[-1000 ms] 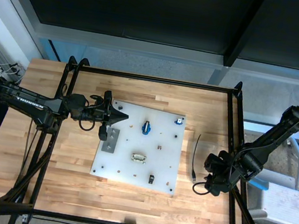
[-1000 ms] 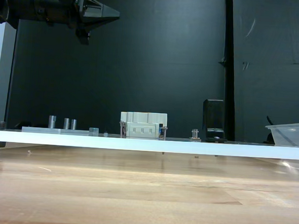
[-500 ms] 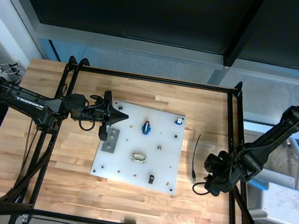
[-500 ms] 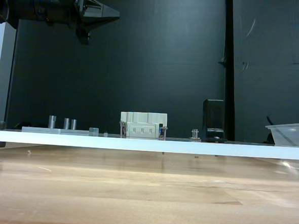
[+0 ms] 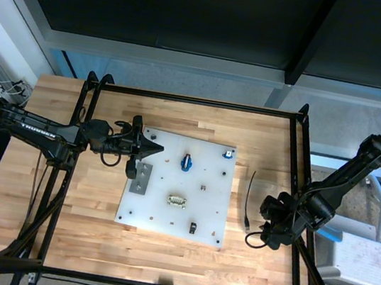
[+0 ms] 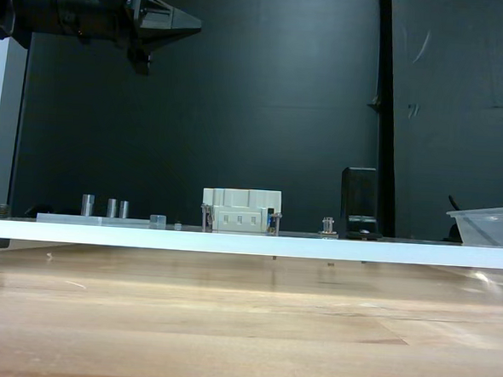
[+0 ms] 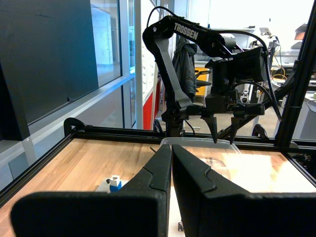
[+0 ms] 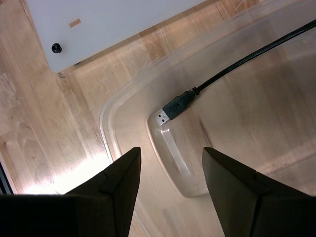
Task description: Remove the USB connector from the USB hub and place in the container
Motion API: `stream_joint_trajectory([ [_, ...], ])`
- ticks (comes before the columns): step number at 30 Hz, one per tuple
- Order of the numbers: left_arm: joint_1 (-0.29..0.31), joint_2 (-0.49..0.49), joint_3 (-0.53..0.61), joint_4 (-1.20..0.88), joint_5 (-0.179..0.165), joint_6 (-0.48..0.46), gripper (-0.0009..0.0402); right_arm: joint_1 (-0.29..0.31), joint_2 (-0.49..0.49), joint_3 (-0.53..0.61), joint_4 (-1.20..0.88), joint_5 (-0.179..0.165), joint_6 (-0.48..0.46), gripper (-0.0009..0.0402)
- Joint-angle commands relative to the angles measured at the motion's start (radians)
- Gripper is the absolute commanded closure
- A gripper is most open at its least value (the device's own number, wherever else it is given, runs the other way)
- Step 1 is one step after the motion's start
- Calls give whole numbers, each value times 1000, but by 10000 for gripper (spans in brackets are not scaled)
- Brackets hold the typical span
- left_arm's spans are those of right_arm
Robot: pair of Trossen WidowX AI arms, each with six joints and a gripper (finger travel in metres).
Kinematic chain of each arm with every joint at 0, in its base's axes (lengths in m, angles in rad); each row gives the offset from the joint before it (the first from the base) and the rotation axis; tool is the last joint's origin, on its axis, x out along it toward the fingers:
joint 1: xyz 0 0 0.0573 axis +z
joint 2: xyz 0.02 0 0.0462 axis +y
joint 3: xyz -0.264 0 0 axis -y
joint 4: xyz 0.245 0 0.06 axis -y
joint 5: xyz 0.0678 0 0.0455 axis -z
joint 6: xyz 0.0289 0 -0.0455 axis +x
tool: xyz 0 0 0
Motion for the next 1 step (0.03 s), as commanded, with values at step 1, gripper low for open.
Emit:
stream_joint_trajectory([
  [1, 0, 0, 0, 0, 0, 0, 392, 0, 0, 0, 0, 0, 0, 221],
])
